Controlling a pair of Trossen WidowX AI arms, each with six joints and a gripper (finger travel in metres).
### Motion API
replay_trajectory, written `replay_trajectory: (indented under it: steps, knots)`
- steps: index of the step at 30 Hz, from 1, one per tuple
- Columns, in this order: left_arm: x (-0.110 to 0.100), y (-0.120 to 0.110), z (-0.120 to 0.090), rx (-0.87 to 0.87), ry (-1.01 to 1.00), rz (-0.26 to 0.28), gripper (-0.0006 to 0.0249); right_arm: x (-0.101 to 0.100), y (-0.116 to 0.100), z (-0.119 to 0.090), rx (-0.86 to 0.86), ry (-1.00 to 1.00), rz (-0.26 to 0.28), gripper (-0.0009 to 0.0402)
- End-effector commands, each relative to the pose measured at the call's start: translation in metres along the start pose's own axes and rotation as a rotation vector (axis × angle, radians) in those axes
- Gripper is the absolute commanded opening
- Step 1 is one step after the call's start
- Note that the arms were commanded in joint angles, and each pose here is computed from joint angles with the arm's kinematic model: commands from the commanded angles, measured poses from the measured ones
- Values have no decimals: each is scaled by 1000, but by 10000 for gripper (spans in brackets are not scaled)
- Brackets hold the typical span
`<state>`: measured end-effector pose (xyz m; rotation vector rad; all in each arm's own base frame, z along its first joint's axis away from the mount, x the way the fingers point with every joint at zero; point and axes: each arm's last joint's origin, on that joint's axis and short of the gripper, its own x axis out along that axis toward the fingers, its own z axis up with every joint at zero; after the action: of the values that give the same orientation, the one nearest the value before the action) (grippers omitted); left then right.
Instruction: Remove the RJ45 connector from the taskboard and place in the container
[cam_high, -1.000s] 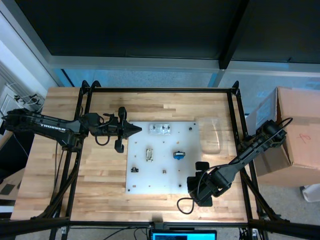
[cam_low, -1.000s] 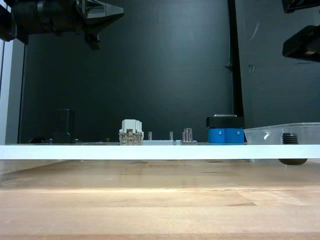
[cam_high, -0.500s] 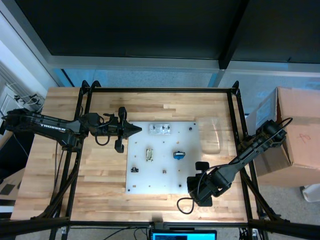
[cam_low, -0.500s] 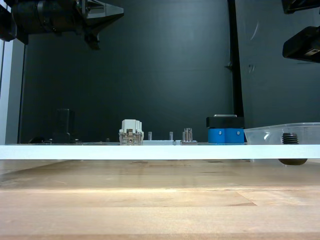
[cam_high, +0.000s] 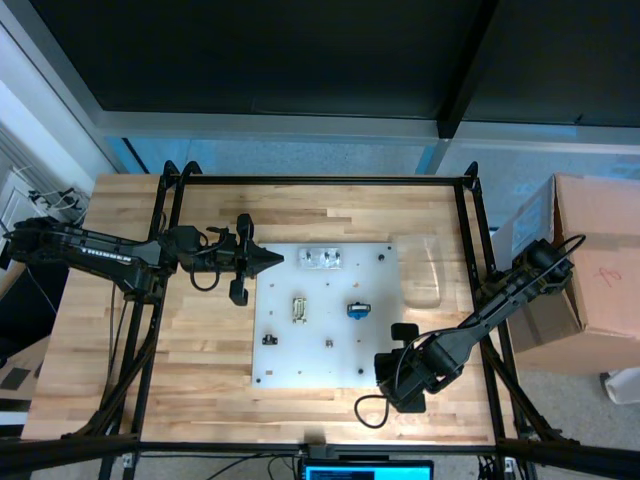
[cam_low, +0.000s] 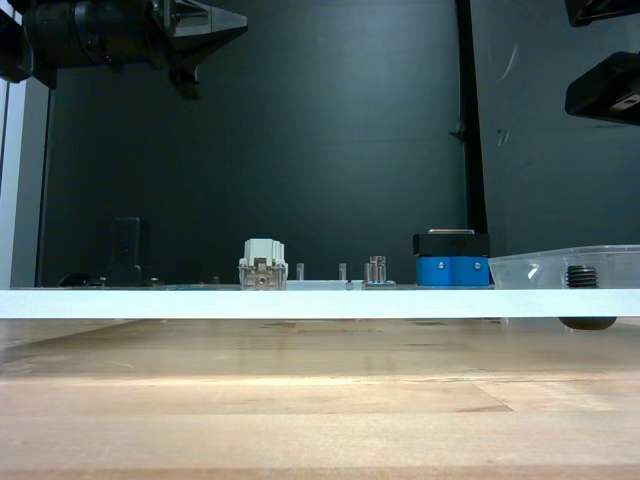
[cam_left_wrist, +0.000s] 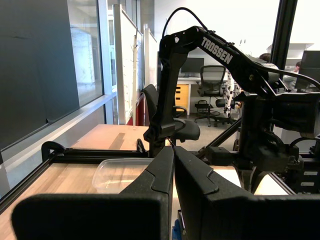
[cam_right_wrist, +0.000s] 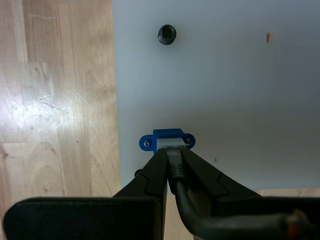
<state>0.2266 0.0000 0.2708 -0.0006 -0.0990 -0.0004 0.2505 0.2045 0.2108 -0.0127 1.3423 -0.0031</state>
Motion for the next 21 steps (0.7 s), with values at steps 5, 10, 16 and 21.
replay_trajectory:
  steps: [5, 10, 16, 21]
  knots:
    - [0, 0, 0, 0, 0, 0, 0, -8, -2, 0, -4, -17, 9, 0]
    - [0, 0, 0, 0, 0, 0, 0, -13, -3, 0, -1, -29, 19, 0]
    - [0, 0, 0, 0, 0, 0, 0, -28, -9, -2, 9, -55, 38, 0]
    - [0, 0, 0, 0, 0, 0, 0, -46, -16, -2, 20, -74, 52, 0]
